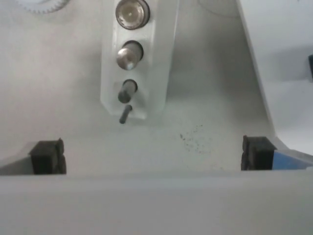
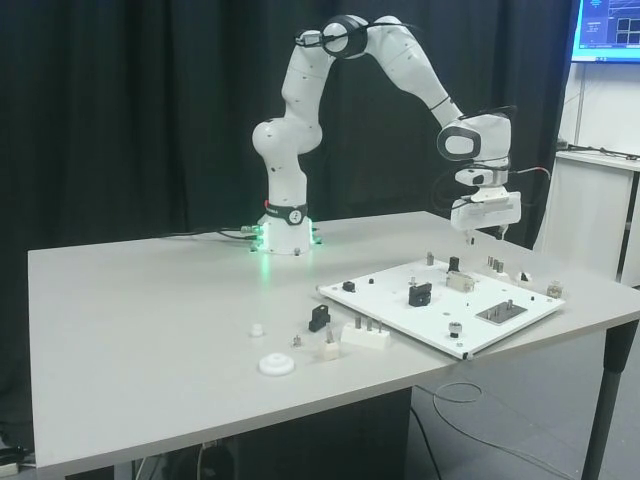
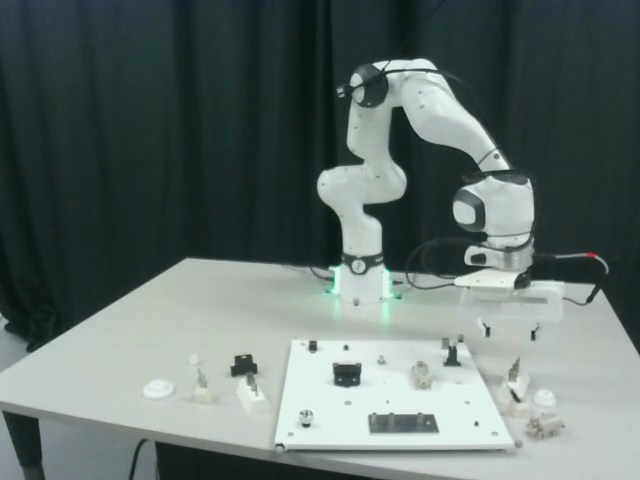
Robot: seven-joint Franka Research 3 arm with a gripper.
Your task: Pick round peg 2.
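Gripper (image 1: 151, 155) hangs high above table (image 2: 130, 300), fingers (image 1: 48, 156) spread wide, nothing between them. In my wrist view, peg holder (image 1: 134, 63) sits beyond fingertips, four pegs in row, thickest to thinnest. I take second-thinnest as my peg (image 1: 127, 91); numbering not marked, so that's judgement. Peg stands upright, long axis vertical. I judge descent must come straight down over it. White board (image 2: 440, 300) lies near table's edge. Black curtain (image 2: 130, 110) behind.

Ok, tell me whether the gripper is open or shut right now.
Open. In the wrist view the gripper has its two black fingertips spread wide apart with nothing between them, hanging above the white peg holder.
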